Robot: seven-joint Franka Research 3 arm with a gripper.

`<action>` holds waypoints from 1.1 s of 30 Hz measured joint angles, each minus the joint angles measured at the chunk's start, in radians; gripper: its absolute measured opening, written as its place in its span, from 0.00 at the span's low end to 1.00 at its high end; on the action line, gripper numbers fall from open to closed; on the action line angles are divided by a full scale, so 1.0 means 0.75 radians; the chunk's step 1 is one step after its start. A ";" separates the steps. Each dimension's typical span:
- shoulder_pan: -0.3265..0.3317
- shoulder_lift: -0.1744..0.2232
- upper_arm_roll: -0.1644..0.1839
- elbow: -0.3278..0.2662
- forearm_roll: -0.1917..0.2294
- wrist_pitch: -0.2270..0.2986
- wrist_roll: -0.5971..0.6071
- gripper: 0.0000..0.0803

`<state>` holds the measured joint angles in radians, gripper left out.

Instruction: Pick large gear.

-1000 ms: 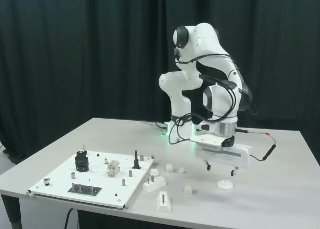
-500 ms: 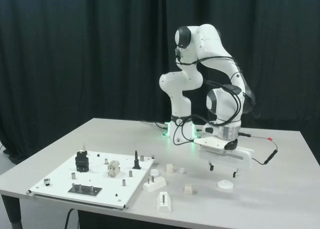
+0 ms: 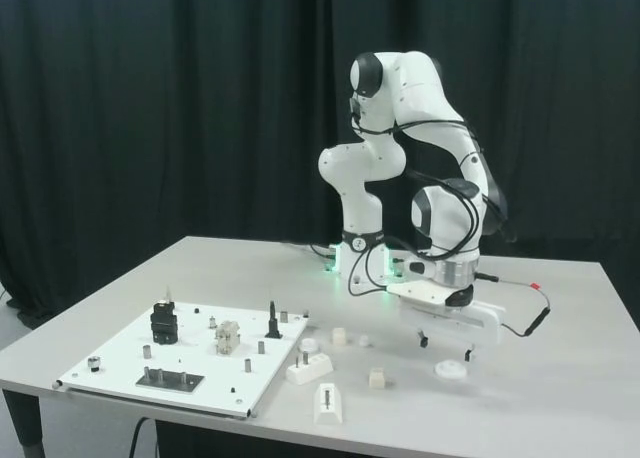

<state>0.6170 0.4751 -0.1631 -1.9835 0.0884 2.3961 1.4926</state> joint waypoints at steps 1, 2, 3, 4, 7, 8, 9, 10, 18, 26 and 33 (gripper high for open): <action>0.000 0.000 0.002 -0.008 0.001 0.012 0.005 1.00; 0.000 0.000 0.004 -0.014 0.002 0.022 0.010 1.00; 0.000 0.000 0.006 -0.020 0.004 0.031 0.015 1.00; 0.000 0.000 0.008 -0.026 0.004 0.042 0.019 1.00; 0.000 0.001 0.014 -0.044 0.006 0.075 0.029 1.00; 0.000 0.001 0.015 -0.049 0.007 0.083 0.034 1.00; 0.000 0.001 0.017 -0.053 0.007 0.092 0.039 1.00; 0.000 0.001 0.018 -0.057 0.007 0.099 0.045 1.00; 0.000 0.003 0.030 -0.091 0.024 0.161 0.056 1.00; 0.000 0.006 0.038 -0.121 0.031 0.222 0.056 1.00; 0.000 0.013 0.049 -0.140 0.032 0.265 0.057 1.00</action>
<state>0.6169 0.4852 -0.1267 -2.0884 0.1128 2.5951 1.5356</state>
